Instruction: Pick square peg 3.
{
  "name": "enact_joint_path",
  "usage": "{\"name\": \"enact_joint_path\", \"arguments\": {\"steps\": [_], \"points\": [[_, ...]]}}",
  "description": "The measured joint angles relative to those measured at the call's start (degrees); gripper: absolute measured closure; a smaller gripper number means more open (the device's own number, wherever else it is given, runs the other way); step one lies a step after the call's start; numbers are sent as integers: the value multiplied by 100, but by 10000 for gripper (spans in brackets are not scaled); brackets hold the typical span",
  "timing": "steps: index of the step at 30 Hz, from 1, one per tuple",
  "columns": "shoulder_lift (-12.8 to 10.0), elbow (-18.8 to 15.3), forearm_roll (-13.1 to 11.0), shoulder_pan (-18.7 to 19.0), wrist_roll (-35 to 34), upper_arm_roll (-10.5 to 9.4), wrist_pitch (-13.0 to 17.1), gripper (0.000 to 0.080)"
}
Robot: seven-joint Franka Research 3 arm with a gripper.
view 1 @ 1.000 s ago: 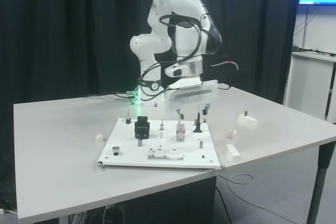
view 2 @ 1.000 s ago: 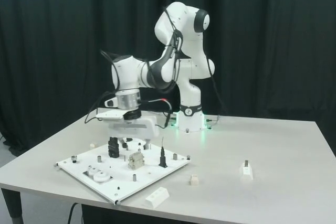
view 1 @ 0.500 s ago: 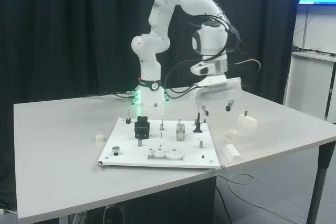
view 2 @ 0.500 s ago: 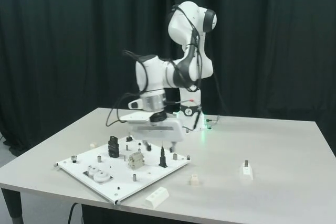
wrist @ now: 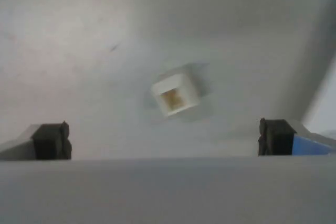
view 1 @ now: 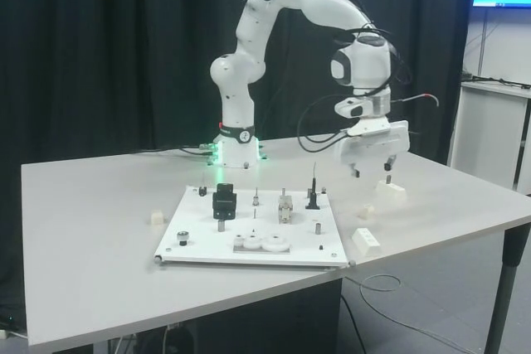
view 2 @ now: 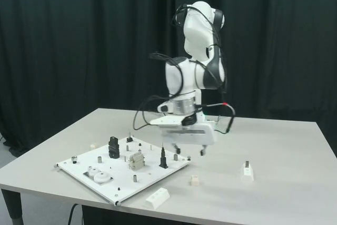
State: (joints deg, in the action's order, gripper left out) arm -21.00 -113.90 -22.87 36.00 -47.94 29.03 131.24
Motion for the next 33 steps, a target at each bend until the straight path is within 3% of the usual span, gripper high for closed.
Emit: {"name": "enact_joint_path", "arguments": {"steps": [17,33], "points": [[-7,-209,3,1025,-783,-25,131,3],[-6,-576,18,1921,-1551,-32,582,3]]}}
